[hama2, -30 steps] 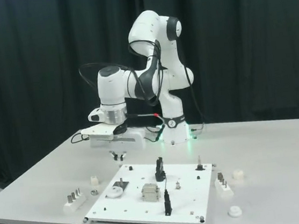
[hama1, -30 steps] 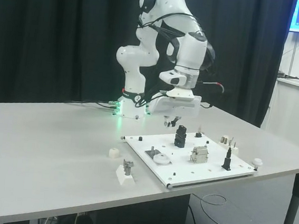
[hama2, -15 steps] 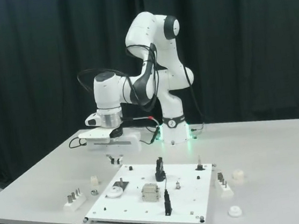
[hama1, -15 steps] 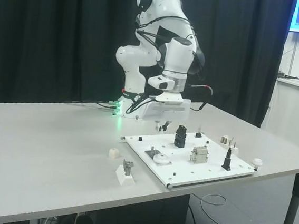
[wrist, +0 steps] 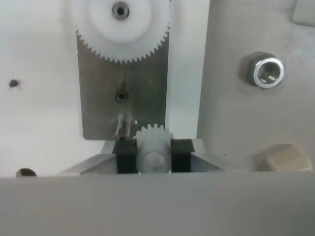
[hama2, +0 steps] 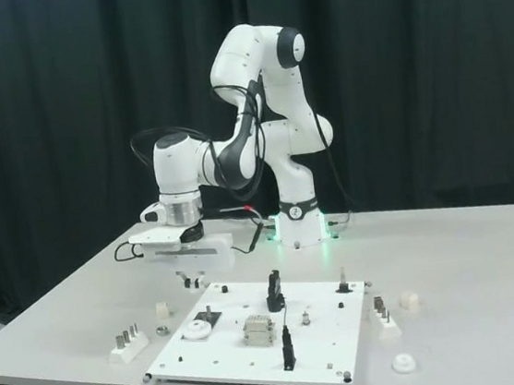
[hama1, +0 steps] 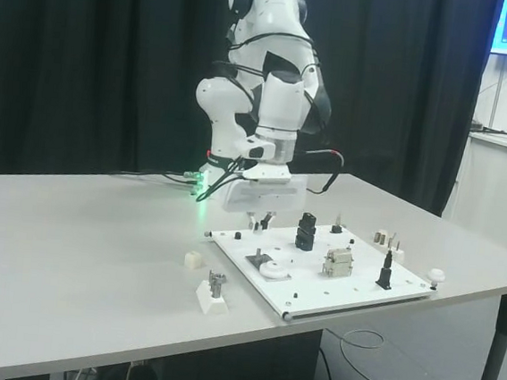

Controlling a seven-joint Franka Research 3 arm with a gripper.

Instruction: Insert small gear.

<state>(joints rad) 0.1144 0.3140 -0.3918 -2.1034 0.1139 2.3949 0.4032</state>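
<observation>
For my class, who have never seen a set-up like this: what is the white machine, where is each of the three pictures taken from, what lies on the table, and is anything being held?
The white machine is a robot arm with seven joints, bolted to a grey table. Two pictures come from cameras standing in the room, on different sides. The third comes from a camera on the arm's wrist, looking down past its end effector, the two-fingered grasping part.

On the table lies a white board carrying small parts, among them a large gear fitted on a grey metal plate. Beside the board sit a metal nut and small white blocks.

The end effector is shut on a small gear, held above the plate, not yet inserted.
</observation>
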